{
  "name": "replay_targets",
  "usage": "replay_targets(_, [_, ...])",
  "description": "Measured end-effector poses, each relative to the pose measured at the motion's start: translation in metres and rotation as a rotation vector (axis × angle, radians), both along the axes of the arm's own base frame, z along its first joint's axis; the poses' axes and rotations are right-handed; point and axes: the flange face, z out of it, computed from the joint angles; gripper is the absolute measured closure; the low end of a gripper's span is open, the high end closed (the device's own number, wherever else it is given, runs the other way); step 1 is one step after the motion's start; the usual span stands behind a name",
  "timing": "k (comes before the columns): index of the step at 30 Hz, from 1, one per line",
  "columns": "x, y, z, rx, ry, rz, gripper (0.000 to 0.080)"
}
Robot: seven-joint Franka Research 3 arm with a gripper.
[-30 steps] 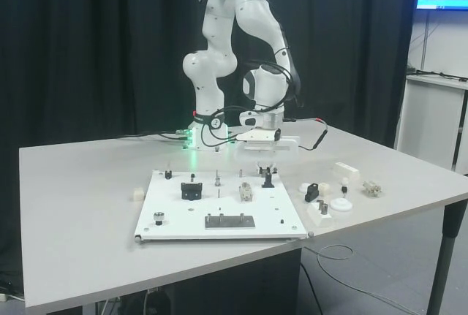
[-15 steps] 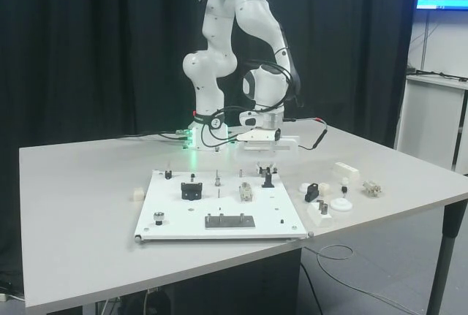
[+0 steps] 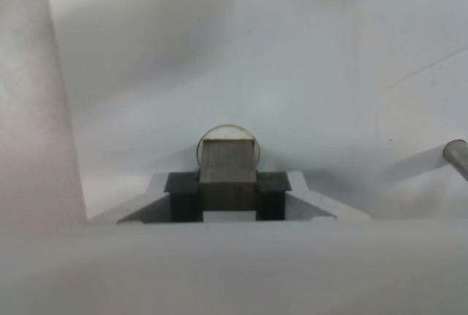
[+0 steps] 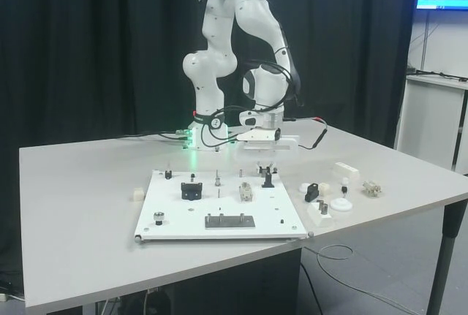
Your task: Remove square peg 4.
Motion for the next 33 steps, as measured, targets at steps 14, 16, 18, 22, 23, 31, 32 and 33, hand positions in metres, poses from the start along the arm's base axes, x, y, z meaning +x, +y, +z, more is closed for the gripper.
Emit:
replay_targets(14, [0.001, -0.004, 0.014, 0.021, 0.001, -0.023, 0.0649])
replay_targets(16, [0.001, -0.005, 0.018, 0.026, 0.001, -0.025, 0.0649])
replay_targets(18, [0.002, -0.006, 0.021, 0.03, 0.002, -0.026, 0.0649])
replay_targets(22, [0.003, -0.006, 0.029, 0.038, -0.001, -0.025, 0.0649])
replay_targets(23, [0.004, -0.006, 0.03, 0.04, -0.002, -0.024, 0.0649])
replay_targets(31, [0.006, -0.007, 0.042, 0.042, -0.01, -0.007, 0.0649])
replay_targets(32, [0.006, -0.007, 0.043, 0.042, -0.011, -0.006, 0.0649])
replay_targets(33, [0.006, -0.008, 0.044, 0.042, -0.012, -0.004, 0.0649])
